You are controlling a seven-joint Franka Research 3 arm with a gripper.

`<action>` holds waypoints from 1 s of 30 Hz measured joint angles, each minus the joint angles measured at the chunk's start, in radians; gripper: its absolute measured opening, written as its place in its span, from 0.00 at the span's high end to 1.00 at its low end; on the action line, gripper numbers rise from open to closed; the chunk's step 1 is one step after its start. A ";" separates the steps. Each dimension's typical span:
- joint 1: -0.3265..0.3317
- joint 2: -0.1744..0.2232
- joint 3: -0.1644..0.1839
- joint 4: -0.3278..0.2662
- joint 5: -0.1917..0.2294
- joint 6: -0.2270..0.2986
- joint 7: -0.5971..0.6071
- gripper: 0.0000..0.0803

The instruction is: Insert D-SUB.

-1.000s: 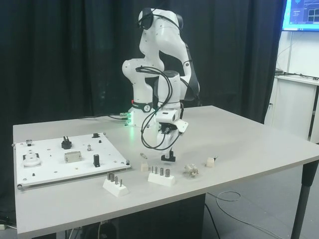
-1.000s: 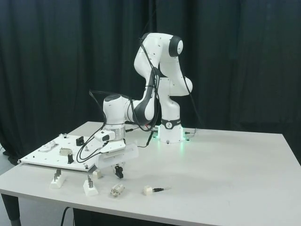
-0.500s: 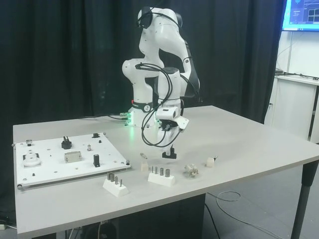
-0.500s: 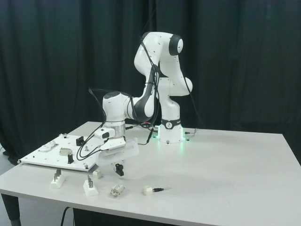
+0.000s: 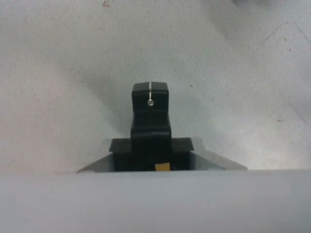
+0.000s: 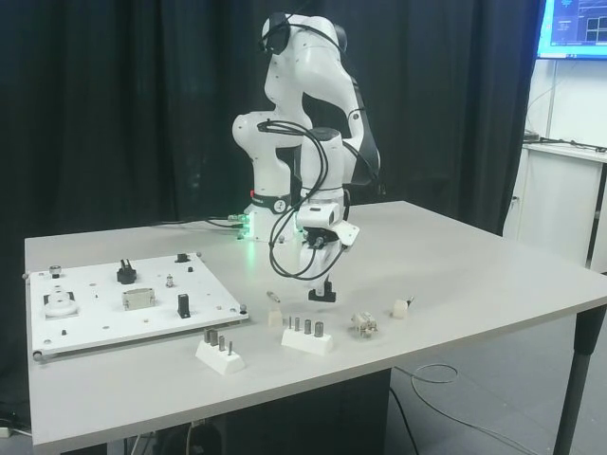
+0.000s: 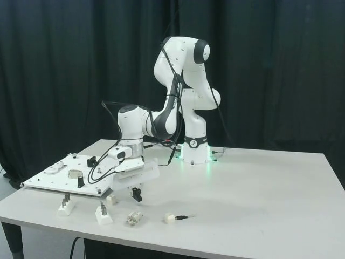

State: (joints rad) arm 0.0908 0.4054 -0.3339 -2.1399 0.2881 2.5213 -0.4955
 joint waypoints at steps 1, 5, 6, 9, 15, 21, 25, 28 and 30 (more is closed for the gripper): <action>0.000 0.000 0.000 0.000 0.000 0.000 0.002 0.81; 0.000 0.000 -0.001 0.000 0.003 0.000 0.012 0.81; 0.000 0.000 -0.002 0.000 0.004 0.000 0.014 0.81; 0.000 0.000 -0.004 0.000 0.007 0.001 0.014 0.81; -0.002 0.000 -0.018 0.000 0.008 0.003 0.014 0.81; -0.003 0.000 -0.056 0.000 0.006 0.004 0.012 0.81; -0.003 0.001 -0.091 0.000 0.003 0.004 0.001 0.81; -0.004 0.001 -0.120 0.000 0.002 0.004 -0.018 0.81; -0.004 0.001 -0.139 0.000 0.002 0.005 -0.030 0.81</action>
